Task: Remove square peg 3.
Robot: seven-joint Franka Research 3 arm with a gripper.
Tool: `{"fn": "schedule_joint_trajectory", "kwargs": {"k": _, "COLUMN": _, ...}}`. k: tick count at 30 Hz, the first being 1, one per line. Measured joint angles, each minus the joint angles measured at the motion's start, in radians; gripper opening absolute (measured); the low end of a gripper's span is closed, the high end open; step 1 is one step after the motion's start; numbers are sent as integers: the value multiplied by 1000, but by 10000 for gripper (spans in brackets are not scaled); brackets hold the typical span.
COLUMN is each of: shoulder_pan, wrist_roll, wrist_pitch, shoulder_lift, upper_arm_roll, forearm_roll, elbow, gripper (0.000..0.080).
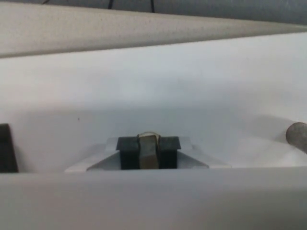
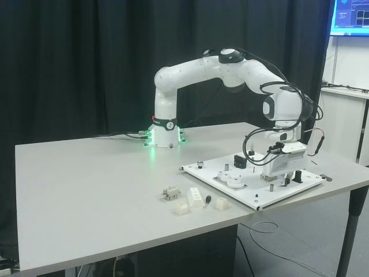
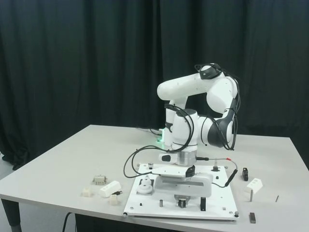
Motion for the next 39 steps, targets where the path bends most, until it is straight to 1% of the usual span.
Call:
{"fn": "schedule_joint_trajectory", "kwargs": {"k": 8, "shoulder_pan": 0, "wrist_roll": 5, "wrist_pitch": 0, "shoulder_lift": 0, "upper_arm_roll": 0, "forearm_roll": 0, "elbow": 0, "gripper": 79}}
{"fn": "schedule_joint_trajectory", "kwargs": {"k": 27, "shoulder_pan": 0, "wrist_roll": 67, "wrist_pitch": -1, "shoulder_lift": 0, "upper_arm_roll": 0, "forearm_roll": 0, "elbow": 0, "gripper": 80}}
{"fn": "schedule_joint_trajectory", "kwargs": {"k": 39, "shoulder_pan": -1, "wrist_roll": 158, "wrist_pitch": -3, "shoulder_lift": 1, "upper_arm_roll": 0, "forearm_roll": 0, "elbow": 0, "gripper": 80}}
